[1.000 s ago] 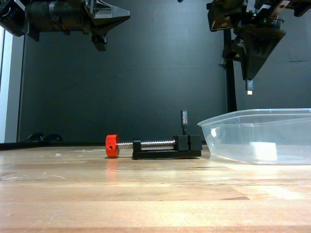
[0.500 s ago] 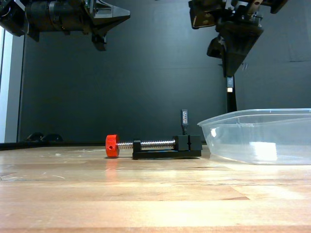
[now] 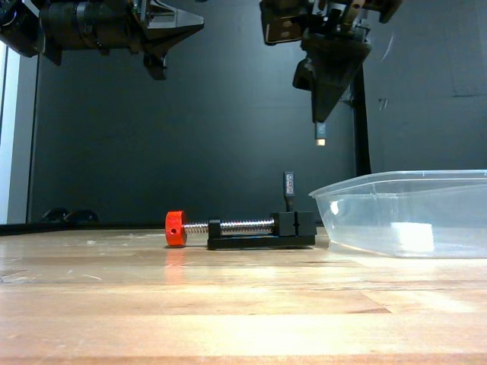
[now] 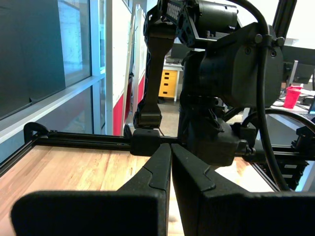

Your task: Pick the usb-c connector and install on the hub

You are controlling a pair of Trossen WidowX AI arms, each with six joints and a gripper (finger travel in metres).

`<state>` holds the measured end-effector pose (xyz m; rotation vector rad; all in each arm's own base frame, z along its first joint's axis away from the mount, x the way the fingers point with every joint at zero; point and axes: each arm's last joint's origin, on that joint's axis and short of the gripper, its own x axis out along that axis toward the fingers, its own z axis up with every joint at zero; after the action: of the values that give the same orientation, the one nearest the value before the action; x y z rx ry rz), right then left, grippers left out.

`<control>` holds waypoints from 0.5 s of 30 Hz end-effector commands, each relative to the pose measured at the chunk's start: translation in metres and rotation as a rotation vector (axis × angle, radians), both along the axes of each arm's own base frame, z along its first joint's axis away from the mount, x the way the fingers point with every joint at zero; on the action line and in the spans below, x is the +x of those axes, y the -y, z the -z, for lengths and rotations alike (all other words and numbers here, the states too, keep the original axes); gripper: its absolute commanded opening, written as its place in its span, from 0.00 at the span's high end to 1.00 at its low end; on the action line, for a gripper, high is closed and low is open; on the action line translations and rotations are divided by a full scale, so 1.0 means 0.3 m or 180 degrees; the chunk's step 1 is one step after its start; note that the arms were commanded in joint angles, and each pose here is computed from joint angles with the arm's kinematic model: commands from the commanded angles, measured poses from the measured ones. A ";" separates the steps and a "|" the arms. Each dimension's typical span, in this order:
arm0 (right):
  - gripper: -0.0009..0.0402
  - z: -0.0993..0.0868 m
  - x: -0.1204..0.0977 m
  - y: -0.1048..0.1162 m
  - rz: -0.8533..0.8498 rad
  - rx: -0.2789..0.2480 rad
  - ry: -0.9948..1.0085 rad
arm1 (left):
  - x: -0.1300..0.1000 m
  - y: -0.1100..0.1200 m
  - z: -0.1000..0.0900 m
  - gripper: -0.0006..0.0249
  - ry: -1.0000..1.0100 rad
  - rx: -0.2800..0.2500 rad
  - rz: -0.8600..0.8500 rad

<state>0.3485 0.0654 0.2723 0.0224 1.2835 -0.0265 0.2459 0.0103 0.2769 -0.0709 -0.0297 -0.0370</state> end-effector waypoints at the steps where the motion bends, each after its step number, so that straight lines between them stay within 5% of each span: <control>1: 0.98 0.002 0.024 0.000 -0.0024 -0.0011 0.0005 | 0.000 0.000 0.000 0.98 0.0000 0.0000 0.0001; 15: 0.98 0.018 0.086 0.003 0.0013 -0.0161 -0.0035 | 0.000 0.000 0.000 0.98 0.0000 0.0000 0.0001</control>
<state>0.3737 0.0642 0.2680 -0.0230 1.2914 -0.0647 0.2459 0.0103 0.2769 -0.0712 -0.0297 -0.0370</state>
